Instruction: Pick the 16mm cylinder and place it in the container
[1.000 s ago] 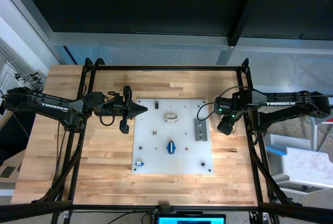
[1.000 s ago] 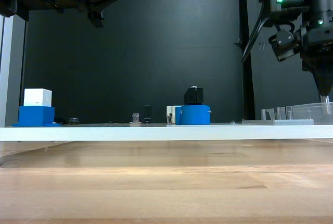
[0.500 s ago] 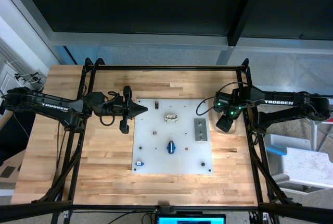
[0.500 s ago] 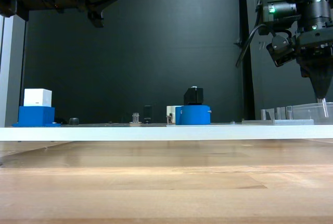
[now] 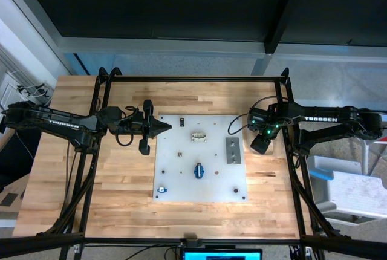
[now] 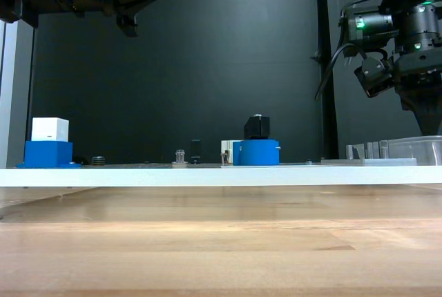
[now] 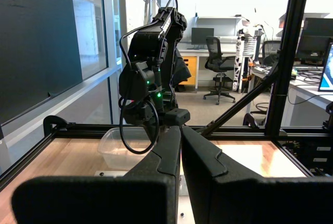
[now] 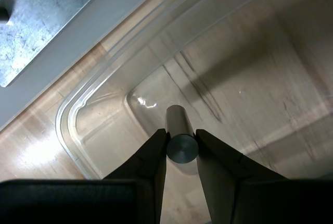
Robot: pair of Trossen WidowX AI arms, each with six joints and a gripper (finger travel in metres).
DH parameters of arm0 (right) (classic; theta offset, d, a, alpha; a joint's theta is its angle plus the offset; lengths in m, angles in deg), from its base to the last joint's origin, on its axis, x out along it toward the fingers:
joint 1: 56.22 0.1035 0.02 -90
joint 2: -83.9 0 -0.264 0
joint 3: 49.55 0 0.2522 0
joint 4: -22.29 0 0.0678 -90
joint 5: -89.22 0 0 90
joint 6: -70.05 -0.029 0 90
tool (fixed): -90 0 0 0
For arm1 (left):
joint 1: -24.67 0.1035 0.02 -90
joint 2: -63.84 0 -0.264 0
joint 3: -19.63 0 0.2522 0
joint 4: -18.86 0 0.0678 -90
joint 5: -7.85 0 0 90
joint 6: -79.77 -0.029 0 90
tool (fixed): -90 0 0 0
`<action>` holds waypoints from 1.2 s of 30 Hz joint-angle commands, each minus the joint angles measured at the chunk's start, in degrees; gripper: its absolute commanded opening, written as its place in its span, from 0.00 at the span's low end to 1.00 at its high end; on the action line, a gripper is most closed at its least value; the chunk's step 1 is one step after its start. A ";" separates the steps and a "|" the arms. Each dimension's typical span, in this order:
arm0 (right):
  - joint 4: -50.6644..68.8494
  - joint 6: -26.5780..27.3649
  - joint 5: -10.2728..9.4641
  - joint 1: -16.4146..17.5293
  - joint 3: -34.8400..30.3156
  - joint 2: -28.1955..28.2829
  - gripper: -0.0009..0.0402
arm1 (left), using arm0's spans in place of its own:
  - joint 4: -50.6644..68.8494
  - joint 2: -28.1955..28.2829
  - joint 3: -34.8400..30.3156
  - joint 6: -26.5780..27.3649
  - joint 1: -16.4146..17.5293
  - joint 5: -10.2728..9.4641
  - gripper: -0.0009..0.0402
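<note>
**Right gripper (image 8: pixel 181 134).** The two fingers are clamped on the 16mm cylinder (image 8: pixel 179 121), one on each side of it. The gripper points steeply down into the container (image 8: pixel 62 120), past the right edge of the white board (image 8: pixel 112 18).

**Cylinder attitude.** The long axis runs roughly parallel to the fingers. The flat near end faces back toward the wrist and the far end points down at the tub floor. Whether the far end touches the floor cannot be told.

**Surroundings of the tool.** A rounded corner of the container lies just beyond the fingertips. The board and its grey block (image 8: pixel 36 15) lie outside that wall.

**Hazards from this state (judgement).**
- If the peg is released above the floor, it can land on end, topple and roll. The smooth metal and hard plastic favour a bounce.
- The peg sits near the corner wall. A sideways drift of the fingers can strike the light tub and push it along the wood.
- If the peg clings to one finger as they part, it can be dragged up and dropped outside the rim.

**Left gripper (image 7: pixel 180 130).** Held high near the board's left edge, well apart from the work. Its fingers are pressed together on nothing.
</note>
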 commanded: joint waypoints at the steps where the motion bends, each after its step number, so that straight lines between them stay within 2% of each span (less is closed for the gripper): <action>1: -0.22 -0.50 0.48 0.02 -0.02 0.02 0.30 | 0.00 0.00 0.00 0.00 0.00 0.00 0.02; 4: -0.39 -1.07 0.68 0.02 -0.02 0.02 0.36 | 0.00 0.00 0.00 0.00 0.00 0.00 0.02; 8: -0.48 -2.47 3.67 0.02 -0.02 0.02 0.43 | 0.00 0.00 0.00 0.00 0.00 0.00 0.02; 15: -0.55 -2.60 3.52 0.07 -0.02 0.02 0.49 | 0.00 0.00 0.00 0.00 0.00 0.00 0.02; 29: -0.70 -2.78 3.48 0.15 -0.17 -0.13 0.45 | 0.00 0.00 0.00 0.00 0.02 0.00 0.02; 36: -0.68 -2.78 3.23 0.20 -2.40 -0.15 0.45 | 0.00 0.02 0.00 0.00 0.02 0.00 0.02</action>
